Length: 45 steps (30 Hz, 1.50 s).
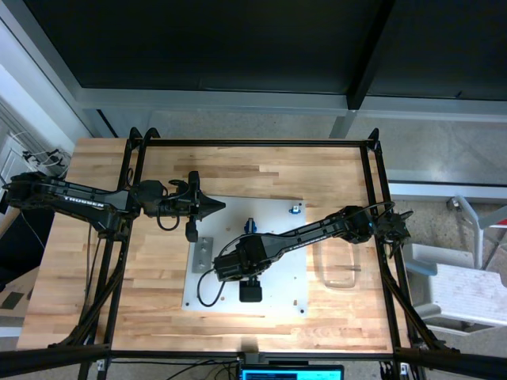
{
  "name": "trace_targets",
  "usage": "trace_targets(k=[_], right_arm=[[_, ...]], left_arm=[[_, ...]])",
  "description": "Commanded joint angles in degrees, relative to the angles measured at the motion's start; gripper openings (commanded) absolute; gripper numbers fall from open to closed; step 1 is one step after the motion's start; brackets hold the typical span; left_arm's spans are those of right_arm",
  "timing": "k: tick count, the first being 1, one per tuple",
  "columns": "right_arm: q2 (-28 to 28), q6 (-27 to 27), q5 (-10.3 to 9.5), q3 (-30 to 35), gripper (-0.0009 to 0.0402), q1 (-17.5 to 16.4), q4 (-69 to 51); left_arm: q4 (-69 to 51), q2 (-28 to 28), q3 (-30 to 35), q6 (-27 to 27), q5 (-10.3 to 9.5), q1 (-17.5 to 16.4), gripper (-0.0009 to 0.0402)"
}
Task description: Remove the HAN10-E connector and place it in the container
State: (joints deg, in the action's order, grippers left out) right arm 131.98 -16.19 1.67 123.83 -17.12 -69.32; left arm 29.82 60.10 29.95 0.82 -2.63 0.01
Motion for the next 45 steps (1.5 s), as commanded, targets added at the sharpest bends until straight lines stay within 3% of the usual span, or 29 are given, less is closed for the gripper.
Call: trace_targets(k=[1, 11, 30, 45], right_arm=[[-0.09, 0.13, -0.22, -0.33, 0.0253, -0.02, 0.33], [-0.07, 0.17, -0.24, -0.63, 0.0217, 0.0, 0.61], [-0.15, 0.02, -1.33, -0.63, 0.0065, -0.02, 0.63], [-1.75, 0.13, -1.27, -0.63, 0.0037, -0.11, -0.35]], left_arm=[[0.02, 0.02, 0.0, -0.02, 0.02, -0.02, 0.0], [0.02, 0.0, 0.0, -0.02, 0.0, -0.02, 0.0], [0.02, 0.02, 0.0, -0.02, 0.02, 0.0, 0.0], [0.02, 0.02, 0.0, -0.02, 0.02, -0.02, 0.0]])
